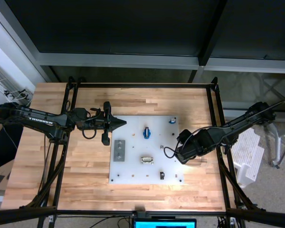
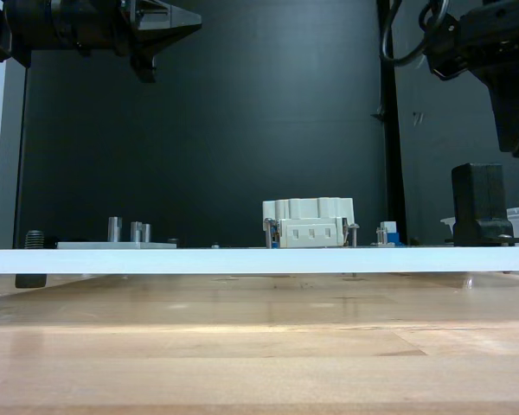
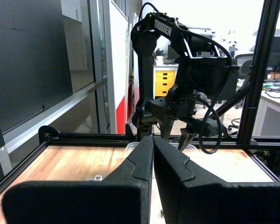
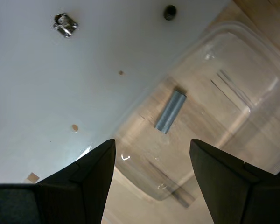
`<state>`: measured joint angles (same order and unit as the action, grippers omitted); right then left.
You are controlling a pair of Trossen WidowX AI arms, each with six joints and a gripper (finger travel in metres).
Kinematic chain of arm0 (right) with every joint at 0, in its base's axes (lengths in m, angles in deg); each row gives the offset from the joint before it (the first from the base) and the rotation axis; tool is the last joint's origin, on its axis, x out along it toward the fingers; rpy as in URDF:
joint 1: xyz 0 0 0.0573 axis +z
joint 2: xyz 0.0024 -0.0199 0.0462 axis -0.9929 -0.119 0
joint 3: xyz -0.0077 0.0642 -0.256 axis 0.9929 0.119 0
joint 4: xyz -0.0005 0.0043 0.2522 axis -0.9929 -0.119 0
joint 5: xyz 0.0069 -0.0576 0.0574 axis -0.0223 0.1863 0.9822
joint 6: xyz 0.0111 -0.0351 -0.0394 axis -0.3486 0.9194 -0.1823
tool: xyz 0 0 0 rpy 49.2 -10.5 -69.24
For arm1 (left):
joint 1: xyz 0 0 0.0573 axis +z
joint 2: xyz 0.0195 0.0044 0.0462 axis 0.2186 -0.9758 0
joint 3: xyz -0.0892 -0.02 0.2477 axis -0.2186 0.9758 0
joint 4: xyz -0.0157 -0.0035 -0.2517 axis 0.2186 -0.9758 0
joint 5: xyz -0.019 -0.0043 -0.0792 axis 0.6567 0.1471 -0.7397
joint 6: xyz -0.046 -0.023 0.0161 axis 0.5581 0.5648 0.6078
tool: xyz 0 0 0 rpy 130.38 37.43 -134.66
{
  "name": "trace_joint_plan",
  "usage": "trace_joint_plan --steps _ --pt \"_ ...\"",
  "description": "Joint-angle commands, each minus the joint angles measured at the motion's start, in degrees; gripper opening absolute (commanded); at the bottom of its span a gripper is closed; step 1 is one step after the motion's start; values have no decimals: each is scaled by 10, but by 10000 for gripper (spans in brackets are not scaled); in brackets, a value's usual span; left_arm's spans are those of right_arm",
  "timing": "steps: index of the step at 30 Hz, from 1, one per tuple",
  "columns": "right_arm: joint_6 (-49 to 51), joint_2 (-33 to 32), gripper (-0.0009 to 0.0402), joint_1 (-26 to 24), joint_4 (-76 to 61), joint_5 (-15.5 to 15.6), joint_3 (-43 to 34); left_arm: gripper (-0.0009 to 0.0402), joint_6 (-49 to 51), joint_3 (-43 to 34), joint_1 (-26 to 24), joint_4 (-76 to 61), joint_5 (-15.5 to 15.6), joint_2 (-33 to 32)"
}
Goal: Pick the 16mm bar and install on taskboard
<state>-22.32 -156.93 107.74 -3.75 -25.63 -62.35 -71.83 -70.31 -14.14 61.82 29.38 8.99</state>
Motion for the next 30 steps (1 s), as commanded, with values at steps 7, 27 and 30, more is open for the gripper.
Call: trace_joint_plan --steps 7,27,30 --pt "-11 0 224 0 2 0 3 0 0 0 0 0 0 0" --pt "-91 1 224 -11 50 16 68 0 0 0 0 0 0 0" --pt "-101 0 224 -20 72 17 86 0 0 0 0 0 0 0"
